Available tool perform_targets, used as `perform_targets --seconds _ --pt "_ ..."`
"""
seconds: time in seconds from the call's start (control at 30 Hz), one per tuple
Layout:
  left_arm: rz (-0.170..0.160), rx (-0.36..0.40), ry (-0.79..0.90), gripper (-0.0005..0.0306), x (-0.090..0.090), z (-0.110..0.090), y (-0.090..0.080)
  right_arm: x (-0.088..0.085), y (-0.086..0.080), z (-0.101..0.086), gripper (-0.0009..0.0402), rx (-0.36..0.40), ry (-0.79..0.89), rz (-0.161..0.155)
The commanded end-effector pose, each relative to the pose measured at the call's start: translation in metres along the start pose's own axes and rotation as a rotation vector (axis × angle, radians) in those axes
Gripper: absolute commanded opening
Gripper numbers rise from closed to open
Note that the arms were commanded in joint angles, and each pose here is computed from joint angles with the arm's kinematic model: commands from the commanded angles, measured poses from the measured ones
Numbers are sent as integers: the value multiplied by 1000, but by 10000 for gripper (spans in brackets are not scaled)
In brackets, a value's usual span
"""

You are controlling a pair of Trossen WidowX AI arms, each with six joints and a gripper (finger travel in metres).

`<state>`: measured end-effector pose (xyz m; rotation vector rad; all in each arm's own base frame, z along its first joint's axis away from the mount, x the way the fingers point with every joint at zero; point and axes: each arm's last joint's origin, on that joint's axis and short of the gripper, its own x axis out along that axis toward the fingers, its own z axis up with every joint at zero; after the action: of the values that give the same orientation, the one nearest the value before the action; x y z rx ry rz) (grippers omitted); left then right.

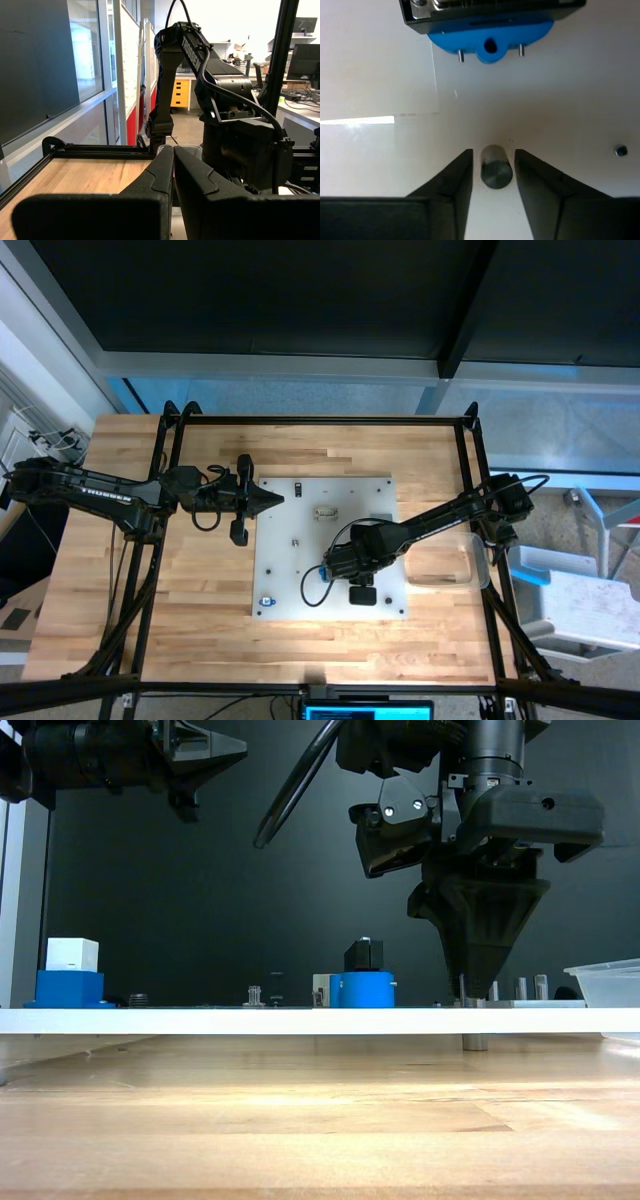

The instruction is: Pick the 16mm cylinder and place it in the taskboard

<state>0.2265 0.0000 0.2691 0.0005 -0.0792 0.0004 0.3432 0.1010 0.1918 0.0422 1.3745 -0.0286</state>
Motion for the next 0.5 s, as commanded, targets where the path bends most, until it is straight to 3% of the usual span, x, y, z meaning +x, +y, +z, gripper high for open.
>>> perform_targets --seconds 0.03,0.27,0.5 --pt "0 0 0 0 0 0 0 -3 0 -1 158 -1 1 -1" --pt "0 0 0 0 0 0 0 -12 -1 -5 186 -3 5 -1" --pt "0 0 0 0 0 0 0 -34 -4 -10 183 -2 -29 10"
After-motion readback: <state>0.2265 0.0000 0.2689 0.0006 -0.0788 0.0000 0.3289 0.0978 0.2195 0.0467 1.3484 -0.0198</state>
